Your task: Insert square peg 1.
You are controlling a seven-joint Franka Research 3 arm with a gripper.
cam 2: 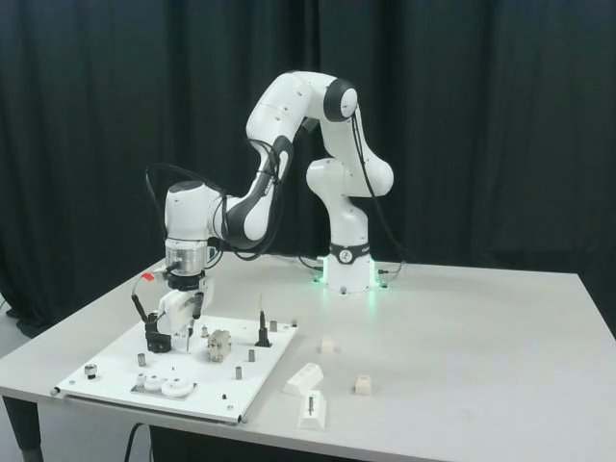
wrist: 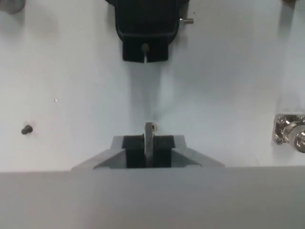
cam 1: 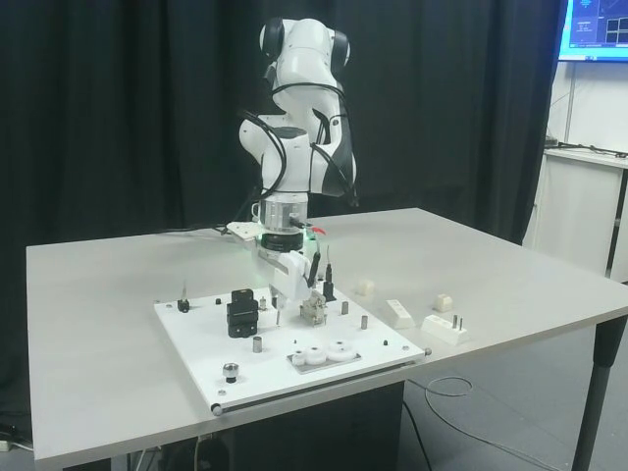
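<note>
The gripper (wrist: 148, 160) is hanging low over the white board (cam 1: 294, 339) that is lying on the grey tabletop (cam 1: 98, 294), left of centre in both room views. In the wrist view the jaws are clenching a thin grey peg (wrist: 149, 143) between them, near the lower middle of the frame. The peg is standing upright, its long axis running along the line of the jaws and pointing down at the board, with its free end showing just beyond the fingertips (wrist: 162, 155).

Above it in the same frame, near the top centre, a black block (wrist: 145, 33) is sitting on the board, well apart from the peg's tip. A small black screw (wrist: 27, 129) is lying at the left edge and a metal connector (wrist: 291, 133) at the right edge. Under the peg's tip only bare white board is showing; no square hole can be made out there, so I cannot tell which socket is meant for it.

Judging from this, the peg is already being carried, and the coming move depends on bringing its tip straight over the matching hole and keeping its long axis upright before lowering. In the first room view the gripper (cam 1: 285, 270) is hovering just beside the black block (cam 1: 241, 312), towards the middle of the board.
</note>
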